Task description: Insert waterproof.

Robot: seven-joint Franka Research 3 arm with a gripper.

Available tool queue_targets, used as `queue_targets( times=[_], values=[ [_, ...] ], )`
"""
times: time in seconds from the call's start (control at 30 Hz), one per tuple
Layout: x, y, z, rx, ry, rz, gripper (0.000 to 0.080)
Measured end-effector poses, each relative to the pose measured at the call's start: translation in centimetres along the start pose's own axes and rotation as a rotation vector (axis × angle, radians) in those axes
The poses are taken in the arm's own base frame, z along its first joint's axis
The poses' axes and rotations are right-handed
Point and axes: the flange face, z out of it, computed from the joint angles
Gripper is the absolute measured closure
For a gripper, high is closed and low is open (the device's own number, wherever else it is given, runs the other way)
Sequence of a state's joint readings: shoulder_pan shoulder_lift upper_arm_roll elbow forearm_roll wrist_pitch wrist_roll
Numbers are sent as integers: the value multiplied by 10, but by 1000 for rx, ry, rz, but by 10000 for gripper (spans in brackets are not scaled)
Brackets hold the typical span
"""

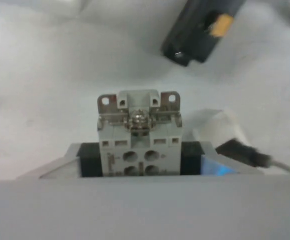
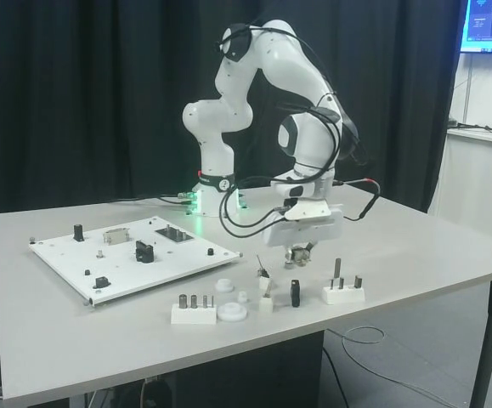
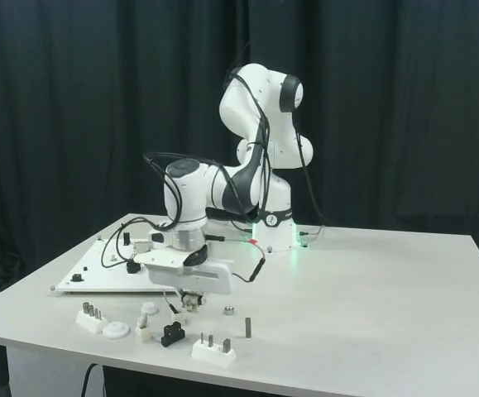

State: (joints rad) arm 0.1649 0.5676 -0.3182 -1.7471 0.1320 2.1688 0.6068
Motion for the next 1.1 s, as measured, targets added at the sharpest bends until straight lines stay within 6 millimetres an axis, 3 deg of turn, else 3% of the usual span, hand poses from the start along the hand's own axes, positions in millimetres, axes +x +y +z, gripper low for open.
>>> queue_targets(
  times=[0.57,1.1],
  values=[
    [29,27,-21,-43,63,-152,488],
    [75,101,-38,-111,47,-351,488]
  ],
)
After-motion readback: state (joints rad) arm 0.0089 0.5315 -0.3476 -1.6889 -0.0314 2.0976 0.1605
